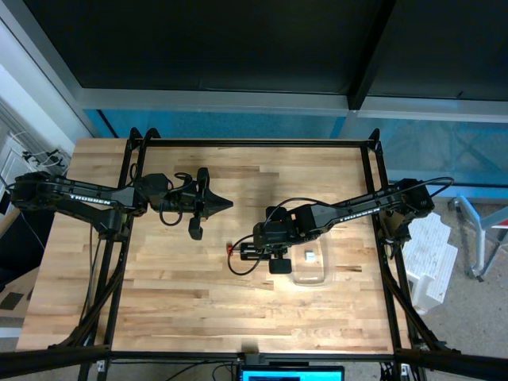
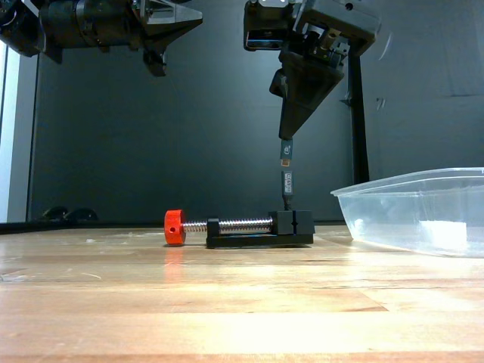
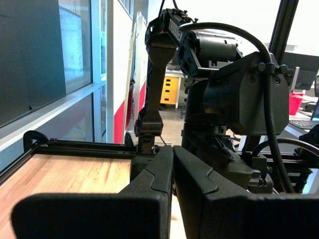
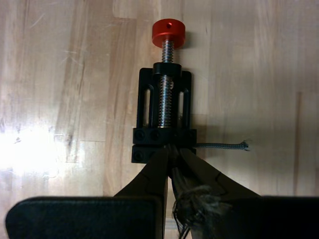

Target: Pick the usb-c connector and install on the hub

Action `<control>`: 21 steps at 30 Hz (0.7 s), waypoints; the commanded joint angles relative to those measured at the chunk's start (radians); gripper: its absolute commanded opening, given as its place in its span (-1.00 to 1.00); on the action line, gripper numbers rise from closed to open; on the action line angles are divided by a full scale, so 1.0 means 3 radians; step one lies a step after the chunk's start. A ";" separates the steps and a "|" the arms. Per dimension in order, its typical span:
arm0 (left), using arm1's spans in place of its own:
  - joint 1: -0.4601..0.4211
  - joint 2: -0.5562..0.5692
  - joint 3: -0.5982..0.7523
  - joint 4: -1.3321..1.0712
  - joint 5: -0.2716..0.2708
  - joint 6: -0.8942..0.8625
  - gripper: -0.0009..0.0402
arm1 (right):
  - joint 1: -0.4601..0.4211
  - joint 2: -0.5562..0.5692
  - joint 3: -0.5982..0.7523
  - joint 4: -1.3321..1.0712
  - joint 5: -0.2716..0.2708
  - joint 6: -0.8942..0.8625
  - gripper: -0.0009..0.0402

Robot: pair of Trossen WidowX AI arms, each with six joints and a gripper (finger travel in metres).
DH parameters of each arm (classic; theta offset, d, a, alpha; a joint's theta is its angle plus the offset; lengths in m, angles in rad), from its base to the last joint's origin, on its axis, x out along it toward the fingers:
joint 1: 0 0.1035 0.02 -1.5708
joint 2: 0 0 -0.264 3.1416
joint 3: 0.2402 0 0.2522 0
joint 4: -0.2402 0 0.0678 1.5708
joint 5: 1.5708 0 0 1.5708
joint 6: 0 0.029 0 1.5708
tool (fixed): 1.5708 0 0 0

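My right gripper (image 2: 286, 136) points straight down, shut on the dark usb-c connector (image 2: 286, 153). The connector hangs upright with its plug end down, directly above the hub piece (image 2: 287, 184) that stands clamped in the small black vise (image 2: 261, 227). A narrow gap shows between plug and hub, so the connector is clear of its seat. In the right wrist view the closed fingers (image 4: 154, 172) hide the connector and hover over the vise (image 4: 163, 124). My left gripper (image 1: 226, 204) hangs high over the table to the left, shut on nothing.
The vise has a red knob (image 2: 174, 227) on its screw, pointing left. A clear plastic tub (image 2: 423, 212) with a white item inside sits just right of the vise. A short braided cord (image 4: 222, 146) sticks out from the vise's side.
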 commanded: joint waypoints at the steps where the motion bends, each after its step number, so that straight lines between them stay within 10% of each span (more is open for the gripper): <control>1: 0.0000 0.0001 0.0000 0.0003 0.0000 0.0000 -0.96 | -0.0009 0.0000 -0.0003 -0.0001 0.0006 0.0003 -0.96; 21: 0.0001 0.0001 0.0000 0.0003 0.0000 0.0000 -0.96 | -0.0019 0.0000 -0.0055 0.0031 0.0000 0.0003 -0.96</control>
